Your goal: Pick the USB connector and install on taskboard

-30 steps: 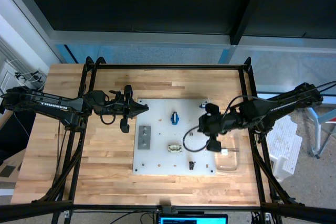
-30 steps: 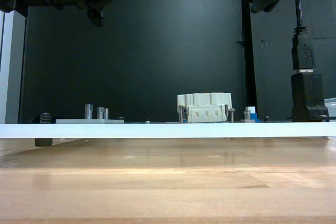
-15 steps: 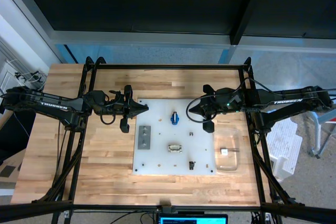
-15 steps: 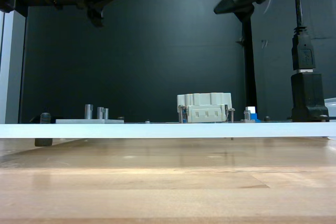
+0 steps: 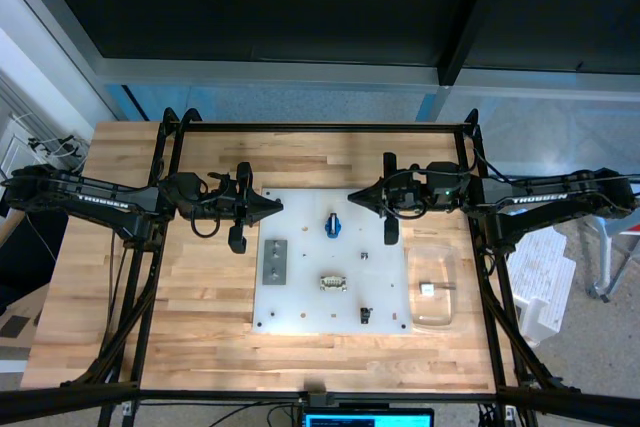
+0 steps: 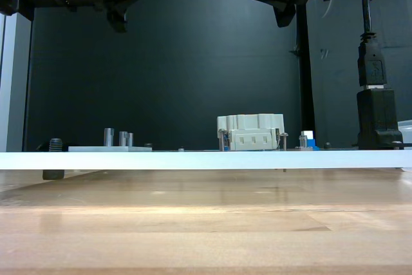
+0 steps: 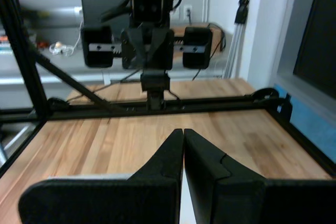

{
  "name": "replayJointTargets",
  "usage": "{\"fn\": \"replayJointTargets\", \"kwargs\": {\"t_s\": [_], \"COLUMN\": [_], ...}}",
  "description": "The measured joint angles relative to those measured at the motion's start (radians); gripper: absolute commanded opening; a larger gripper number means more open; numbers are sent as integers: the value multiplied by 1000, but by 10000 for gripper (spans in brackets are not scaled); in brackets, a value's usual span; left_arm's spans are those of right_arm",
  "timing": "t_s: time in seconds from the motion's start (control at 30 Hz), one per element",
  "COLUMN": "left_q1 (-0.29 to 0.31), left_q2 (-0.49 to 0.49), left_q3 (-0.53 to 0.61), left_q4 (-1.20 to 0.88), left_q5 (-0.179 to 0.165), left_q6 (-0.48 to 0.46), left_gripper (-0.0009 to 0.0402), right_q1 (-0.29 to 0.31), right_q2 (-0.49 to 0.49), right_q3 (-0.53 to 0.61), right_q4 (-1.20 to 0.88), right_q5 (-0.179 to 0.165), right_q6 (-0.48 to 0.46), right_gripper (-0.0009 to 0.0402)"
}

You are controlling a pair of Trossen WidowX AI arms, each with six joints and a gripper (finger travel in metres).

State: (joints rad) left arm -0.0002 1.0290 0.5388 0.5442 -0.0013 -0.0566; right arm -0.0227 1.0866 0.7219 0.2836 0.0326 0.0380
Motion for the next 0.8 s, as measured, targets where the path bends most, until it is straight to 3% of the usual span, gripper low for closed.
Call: {"fn": "replayJointTargets", "kwargs": {"t_s": [0.27,0.43,0.8], "left_q1": [0,0,0], "left_q2": [0,0,0], "left_q3": [0,0,0], "left_q4": [0,0,0], "left_q5": [0,0,0], "left_q6": [0,0,0], "left_gripper": [0,0,0], "right_q1": [0,1,1], "right_q2": [-1,-5,-5], "right_q3": [-81,-94,-111], "right_q4": [151,173,202], "right_q5": [-2,-36,-56], "right_q6": [0,5,20], "right_gripper": [0,0,0]}}
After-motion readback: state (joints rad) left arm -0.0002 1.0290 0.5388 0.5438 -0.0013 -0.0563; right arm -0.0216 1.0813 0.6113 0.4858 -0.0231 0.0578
